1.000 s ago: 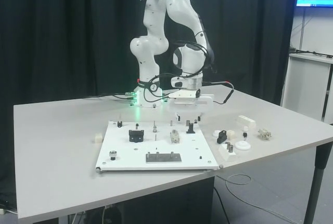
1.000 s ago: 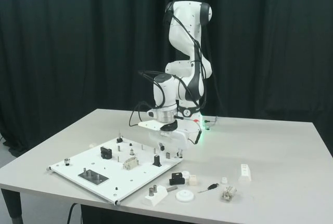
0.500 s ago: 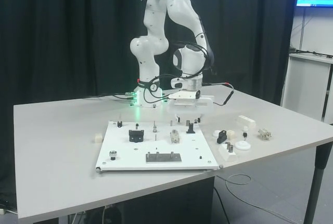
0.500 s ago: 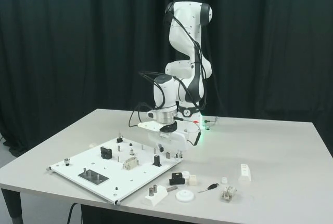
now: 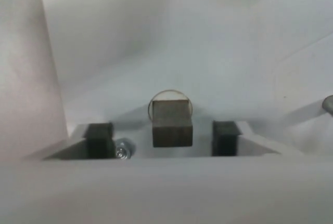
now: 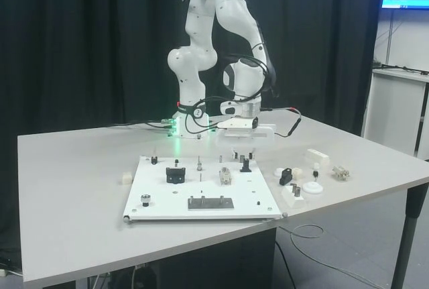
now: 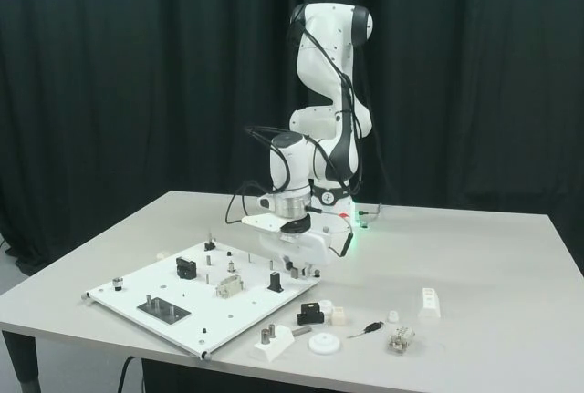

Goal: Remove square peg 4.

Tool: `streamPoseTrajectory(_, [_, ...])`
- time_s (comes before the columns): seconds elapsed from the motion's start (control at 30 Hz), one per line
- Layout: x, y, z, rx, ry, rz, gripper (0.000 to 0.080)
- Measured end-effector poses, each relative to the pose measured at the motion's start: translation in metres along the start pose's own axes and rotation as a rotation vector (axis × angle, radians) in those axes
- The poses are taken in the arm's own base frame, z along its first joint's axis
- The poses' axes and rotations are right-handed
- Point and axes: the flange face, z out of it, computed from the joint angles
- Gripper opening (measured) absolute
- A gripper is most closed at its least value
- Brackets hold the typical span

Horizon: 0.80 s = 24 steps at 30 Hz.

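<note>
In the wrist view a dark grey square peg [image 5: 171, 122] stands upright in a round seat on the white board [image 5: 218, 52]. My gripper [image 5: 162, 138] is open around it, one black fingertip [image 5: 99, 140] on each side, with a gap between each pad and the peg. In the room views the gripper [image 6: 242, 152] [image 7: 297, 267] sits low over the board's [image 6: 161, 195] far right corner. There the hand hides the peg.
The board [image 7: 242, 315] carries a black holder [image 6: 175, 174], a black upright part [image 6: 246, 164], thin pins and a grey plate [image 6: 209, 202]. Loose parts lie right of it: a black piece [image 6: 287, 176], a white gear [image 6: 312, 188], a white block [image 6: 318, 157].
The gripper has dropped lower toward the board's far right corner over the last second. Nothing on the table has moved.
</note>
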Motion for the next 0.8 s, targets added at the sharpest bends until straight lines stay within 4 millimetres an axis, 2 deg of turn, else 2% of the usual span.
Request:
streamPoseTrajectory(0.03, [0.0001,0.0001,0.0004,-0.001,0.0,0.0,0.0526])
streamPoseTrajectory(0.07, [0.0002,0.0002,0.0008,-0.002,0.001,-0.001,0.0526])
streamPoseTrajectory(0.1, [0.0003,0.0003,0.0013,-0.002,0.001,-0.001,0.0346])
streamPoseTrajectory(0.23, [0.001,0.0008,0.0027,-0.005,0.002,-0.003,0.0346])
streamPoseTrajectory(0.27, [0.0018,0.0011,0.0026,-0.005,0.002,-0.002,0.018])
streamPoseTrajectory(0.43, [0.0023,0.0013,0.0026,-0.005,0.002,-0.008,0.018])
streamPoseTrajectory(0.47, [0.0023,0.0013,0.0026,-0.005,0.002,-0.008,0.0154])
streamPoseTrajectory(0.8, [0.0022,0.0014,0.0025,-0.006,0.001,-0.021,0.0155])
